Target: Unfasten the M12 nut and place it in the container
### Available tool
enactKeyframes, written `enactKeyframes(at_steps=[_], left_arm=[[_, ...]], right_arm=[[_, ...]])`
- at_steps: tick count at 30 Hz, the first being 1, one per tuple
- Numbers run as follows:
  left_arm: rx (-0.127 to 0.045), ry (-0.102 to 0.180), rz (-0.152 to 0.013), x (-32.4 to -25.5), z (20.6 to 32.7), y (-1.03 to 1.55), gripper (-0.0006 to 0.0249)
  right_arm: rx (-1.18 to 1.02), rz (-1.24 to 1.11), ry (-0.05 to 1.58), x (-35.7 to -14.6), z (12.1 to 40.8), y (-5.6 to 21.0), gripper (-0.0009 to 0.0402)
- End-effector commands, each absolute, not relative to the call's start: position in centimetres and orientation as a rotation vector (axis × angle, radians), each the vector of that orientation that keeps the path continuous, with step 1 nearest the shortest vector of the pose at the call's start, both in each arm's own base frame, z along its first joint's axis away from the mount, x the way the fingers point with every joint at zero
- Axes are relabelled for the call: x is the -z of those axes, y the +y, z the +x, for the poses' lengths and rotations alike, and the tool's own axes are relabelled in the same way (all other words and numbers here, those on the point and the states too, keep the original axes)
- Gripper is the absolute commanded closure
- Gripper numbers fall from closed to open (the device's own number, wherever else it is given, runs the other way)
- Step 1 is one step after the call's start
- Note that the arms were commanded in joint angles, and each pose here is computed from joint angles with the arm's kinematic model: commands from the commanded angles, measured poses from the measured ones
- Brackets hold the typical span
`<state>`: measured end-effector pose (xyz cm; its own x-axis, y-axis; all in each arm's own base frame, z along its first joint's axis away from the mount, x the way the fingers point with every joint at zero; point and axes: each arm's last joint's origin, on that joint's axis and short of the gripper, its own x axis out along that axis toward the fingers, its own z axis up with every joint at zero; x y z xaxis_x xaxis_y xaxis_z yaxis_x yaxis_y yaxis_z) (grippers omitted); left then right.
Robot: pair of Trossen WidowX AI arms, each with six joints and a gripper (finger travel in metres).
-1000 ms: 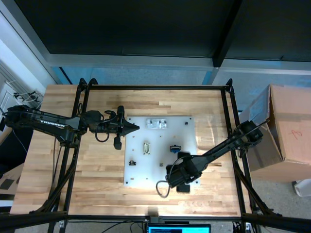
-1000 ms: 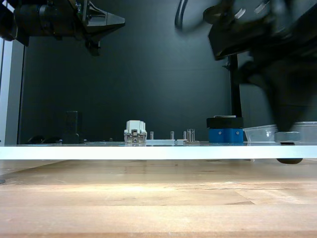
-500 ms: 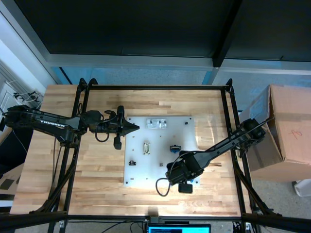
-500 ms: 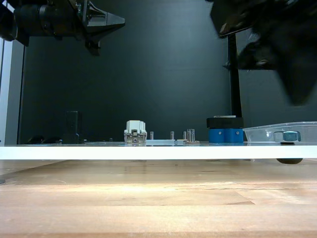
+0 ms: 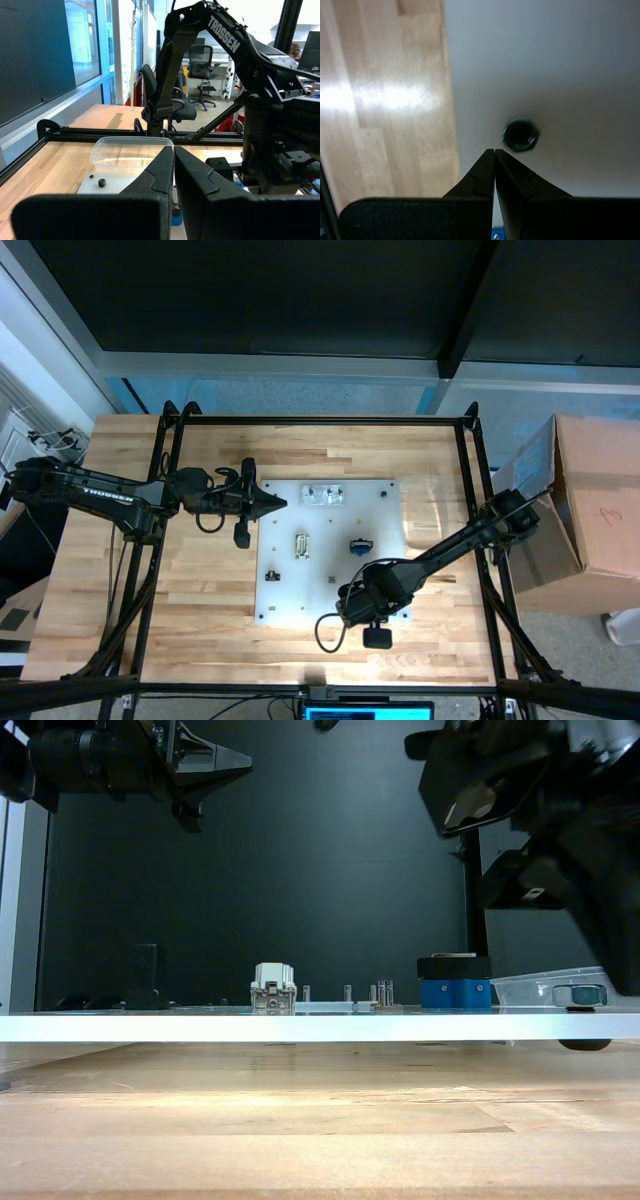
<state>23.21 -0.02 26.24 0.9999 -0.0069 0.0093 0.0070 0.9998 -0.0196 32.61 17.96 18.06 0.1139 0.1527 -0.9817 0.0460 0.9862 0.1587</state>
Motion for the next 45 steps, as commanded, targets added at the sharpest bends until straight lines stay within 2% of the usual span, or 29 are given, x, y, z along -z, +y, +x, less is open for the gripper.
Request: enactKeyframes(at_steps=[1, 3, 5, 10, 16, 24, 29, 38, 45], left_arm=[[0.007, -0.009, -0.020, -26.23, 23.2, -0.02, 0.0243], [0.007, -0.009, -0.020, -26.23, 23.2, -0.02, 0.0243], [0.007, -0.009, -0.020, -26.23, 23.2, -0.02, 0.0243], [0.007, -0.009, -0.020, -26.24, 23.2, -0.02, 0.0243], [0.007, -0.009, -0.020, -26.24, 23.2, -0.02, 0.0243], [0.007, -0.009, -0.020, -26.23, 23.2, -0.02, 0.0243], [0.007, -0.009, -0.020, -26.23, 23.2, -0.02, 0.0243], [0.007, -0.009, -0.020, -26.23, 23.2, -0.02, 0.0243], [0.007, -0.009, -0.020, -26.23, 23.2, -0.02, 0.0243]], right_arm=[[-0.080, 0.164, 1.453, -17.9, 32.6, 18.0, 0.0393], [-0.068, 0.152, 1.452, -17.9, 32.6, 17.9, 0.0393], [0.032, 0.096, 1.435, -18.0, 32.4, 17.5, 0.0393], [0.219, -0.053, 1.397, -19.5, 32.2, 16.7, 0.0393], [0.158, -0.007, 1.415, -20.3, 31.9, 16.8, 0.0393], [-0.115, 0.171, 1.487, -21.7, 32.1, 17.7, 0.0393], [-0.142, 0.153, 1.483, -21.1, 32.2, 17.8, 0.0393], [-0.171, 0.102, 1.495, -17.7, 32.4, 17.9, 0.0393], [-0.170, 0.094, 1.482, -17.5, 32.5, 17.9, 0.0393]])
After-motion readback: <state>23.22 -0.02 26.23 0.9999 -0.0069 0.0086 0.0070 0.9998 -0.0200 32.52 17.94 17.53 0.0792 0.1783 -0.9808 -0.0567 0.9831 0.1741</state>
